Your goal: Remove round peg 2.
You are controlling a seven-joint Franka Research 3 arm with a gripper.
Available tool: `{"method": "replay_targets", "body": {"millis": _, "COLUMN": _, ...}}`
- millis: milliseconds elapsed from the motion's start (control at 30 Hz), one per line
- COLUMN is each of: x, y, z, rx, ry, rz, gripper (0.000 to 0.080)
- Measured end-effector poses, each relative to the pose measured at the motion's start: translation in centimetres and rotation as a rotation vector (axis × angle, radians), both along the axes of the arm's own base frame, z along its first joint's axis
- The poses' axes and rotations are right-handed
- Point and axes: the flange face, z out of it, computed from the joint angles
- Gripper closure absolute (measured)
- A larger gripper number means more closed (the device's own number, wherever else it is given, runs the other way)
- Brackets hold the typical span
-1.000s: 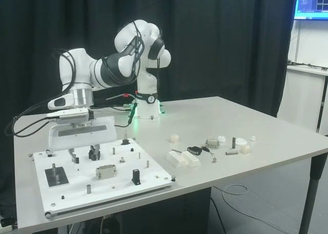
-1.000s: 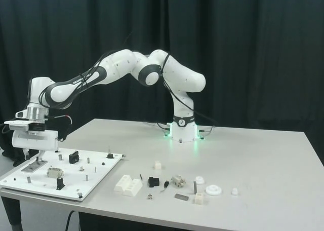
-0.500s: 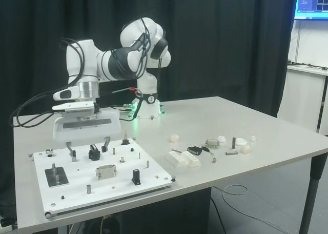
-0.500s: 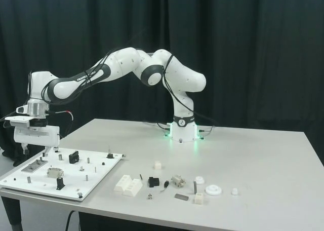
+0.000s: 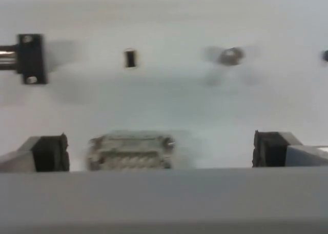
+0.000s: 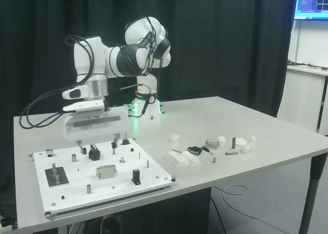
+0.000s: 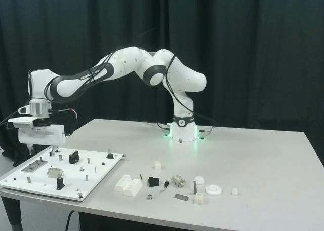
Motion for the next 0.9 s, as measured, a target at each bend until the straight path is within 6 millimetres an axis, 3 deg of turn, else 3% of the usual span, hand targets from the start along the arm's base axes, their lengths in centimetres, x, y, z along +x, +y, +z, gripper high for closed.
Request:
{"method": "replay_targets", "body": {"millis": 600, "x": 1.8, "y": 6.6, "z": -0.6, "rx": 0.132, "ry": 0.154, "rz": -0.005, "gripper": 0.0003}}
{"method": "replay_targets", "body": {"millis": 900, "x": 2.3, "y": 9.4, "z": -2.1, "rx": 0.147, "ry": 0.208, "rz": -0.021, "gripper": 0.0003}}
